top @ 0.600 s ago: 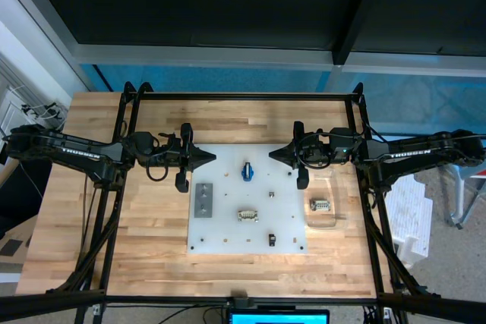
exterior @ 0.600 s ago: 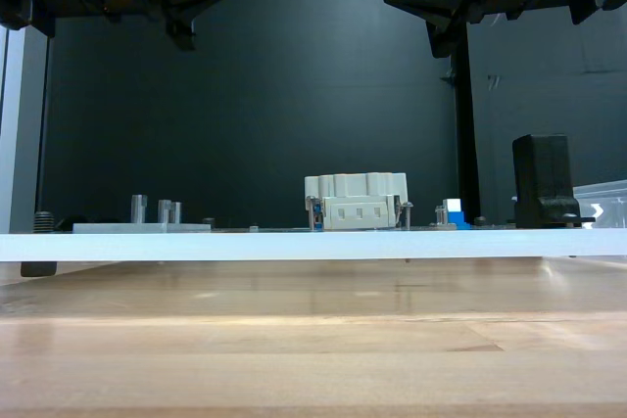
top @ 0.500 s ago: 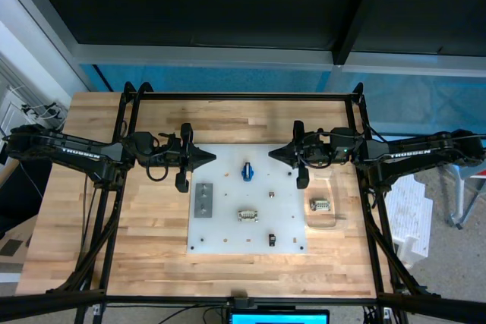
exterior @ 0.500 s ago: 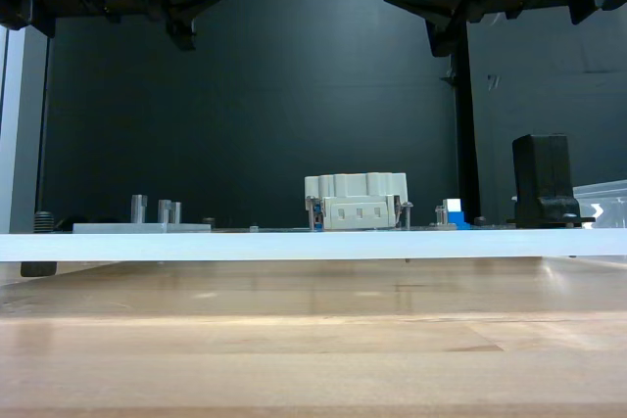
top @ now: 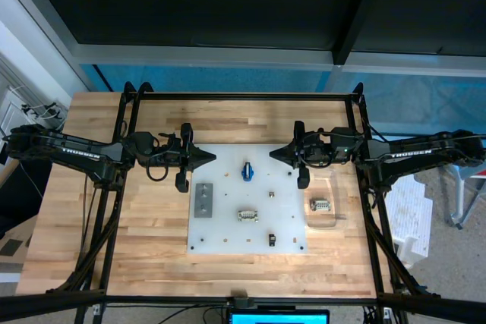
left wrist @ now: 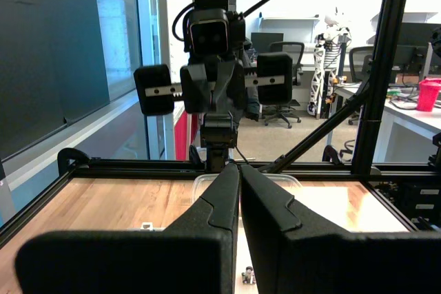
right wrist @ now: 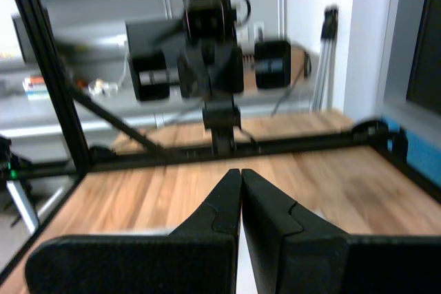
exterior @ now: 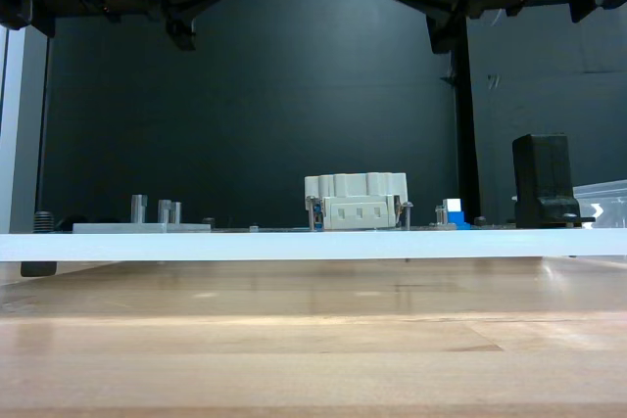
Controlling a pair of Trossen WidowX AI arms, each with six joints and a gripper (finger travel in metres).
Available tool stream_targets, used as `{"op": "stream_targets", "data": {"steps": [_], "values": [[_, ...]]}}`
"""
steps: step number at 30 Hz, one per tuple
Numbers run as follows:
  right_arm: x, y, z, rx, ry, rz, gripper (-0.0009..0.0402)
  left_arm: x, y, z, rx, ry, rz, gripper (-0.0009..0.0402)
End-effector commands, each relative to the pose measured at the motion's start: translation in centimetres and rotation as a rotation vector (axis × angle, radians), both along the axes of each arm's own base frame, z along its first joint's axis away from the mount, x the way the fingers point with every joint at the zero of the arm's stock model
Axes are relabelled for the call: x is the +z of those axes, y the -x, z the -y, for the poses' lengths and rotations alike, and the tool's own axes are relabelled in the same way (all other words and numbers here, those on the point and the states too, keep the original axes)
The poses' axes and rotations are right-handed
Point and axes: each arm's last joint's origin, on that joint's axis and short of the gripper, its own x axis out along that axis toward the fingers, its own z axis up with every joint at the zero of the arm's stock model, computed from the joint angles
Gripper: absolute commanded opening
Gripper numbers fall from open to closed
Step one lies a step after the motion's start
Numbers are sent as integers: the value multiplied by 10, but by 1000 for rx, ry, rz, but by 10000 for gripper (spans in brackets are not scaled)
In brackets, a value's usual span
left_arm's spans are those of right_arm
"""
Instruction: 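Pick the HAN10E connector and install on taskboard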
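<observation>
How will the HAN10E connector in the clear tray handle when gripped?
Probably rigid: the HAN10E connector looks like a moulded block, so it shouldn't flex. It lies flat in the clear tray, so rolling seems unlikely, though it may slide on smooth plastic. Both shut, the left gripper and right gripper hang above the far edge of the taskboard.

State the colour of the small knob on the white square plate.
Blue knob, clearest in high view. Left gripper and right gripper hover shut above the white plate.
</observation>
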Motion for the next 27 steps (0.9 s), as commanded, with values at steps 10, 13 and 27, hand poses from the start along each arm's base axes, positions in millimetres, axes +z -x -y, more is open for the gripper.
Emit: {"op": "stream_targets", "data": {"steps": [10,13,27], "values": [[16,5,-2,38,-18,-340,0,0,0,0,0,0,0,1],[21,9,-3,38,-22,-426,0,0,0,0,0,0,0,1],[37,33,-12,51,-22,-762,0,0,0,0,0,0,0,1]]}}
